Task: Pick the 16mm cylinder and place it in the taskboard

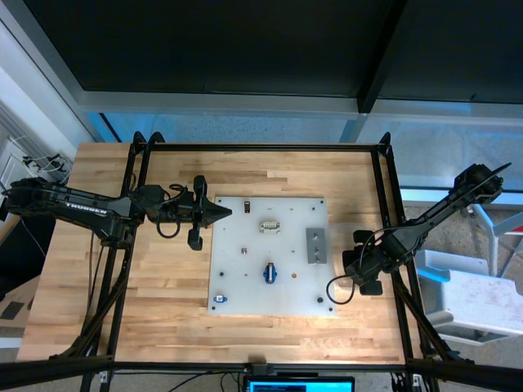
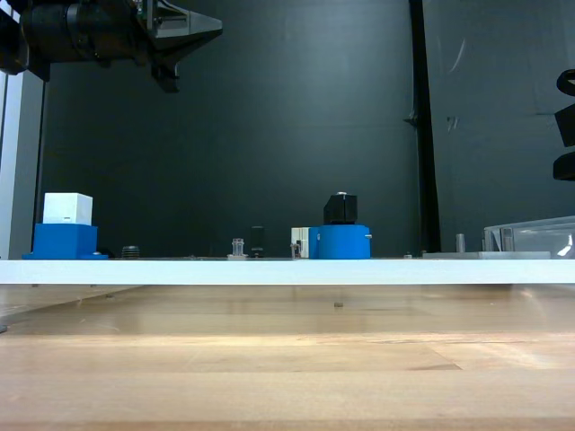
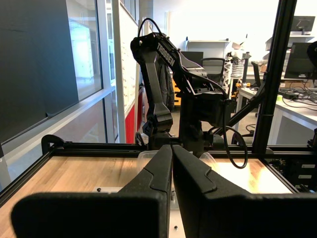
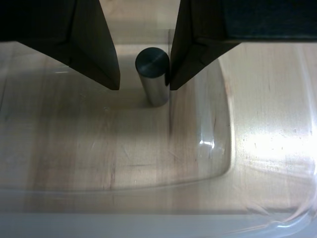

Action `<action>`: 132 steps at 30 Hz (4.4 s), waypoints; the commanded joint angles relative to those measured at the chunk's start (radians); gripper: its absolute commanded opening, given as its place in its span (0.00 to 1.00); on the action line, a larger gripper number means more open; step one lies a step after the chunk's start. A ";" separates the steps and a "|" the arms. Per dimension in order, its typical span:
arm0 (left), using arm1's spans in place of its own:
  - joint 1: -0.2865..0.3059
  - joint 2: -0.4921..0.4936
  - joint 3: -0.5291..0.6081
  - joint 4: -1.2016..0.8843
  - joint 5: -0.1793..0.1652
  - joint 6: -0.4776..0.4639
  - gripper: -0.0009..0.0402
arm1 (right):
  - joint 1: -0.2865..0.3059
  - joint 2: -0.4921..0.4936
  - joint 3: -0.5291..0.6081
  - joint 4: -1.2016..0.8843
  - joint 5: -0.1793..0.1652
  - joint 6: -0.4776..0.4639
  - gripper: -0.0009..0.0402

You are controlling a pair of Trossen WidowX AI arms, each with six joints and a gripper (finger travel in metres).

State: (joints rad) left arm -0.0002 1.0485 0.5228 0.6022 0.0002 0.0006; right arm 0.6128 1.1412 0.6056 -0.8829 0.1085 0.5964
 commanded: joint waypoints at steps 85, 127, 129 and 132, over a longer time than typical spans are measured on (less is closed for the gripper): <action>0.000 0.000 0.000 0.000 0.000 0.000 0.02 | 0.009 -0.053 0.299 -0.294 0.006 -0.002 0.12; 0.000 0.000 0.000 0.000 0.000 0.000 0.02 | -0.130 0.248 0.504 -0.232 0.034 -0.067 0.12; 0.000 0.000 0.000 0.000 0.000 0.000 0.02 | -0.133 0.266 0.520 -0.230 0.033 -0.074 0.12; 0.000 0.000 0.000 0.000 0.000 0.000 0.02 | -0.140 0.290 0.536 -0.227 0.031 -0.082 0.12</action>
State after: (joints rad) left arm -0.0002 1.0489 0.5224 0.6025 -0.0002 0.0006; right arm 0.4751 1.4220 1.1355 -1.1126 0.1421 0.5163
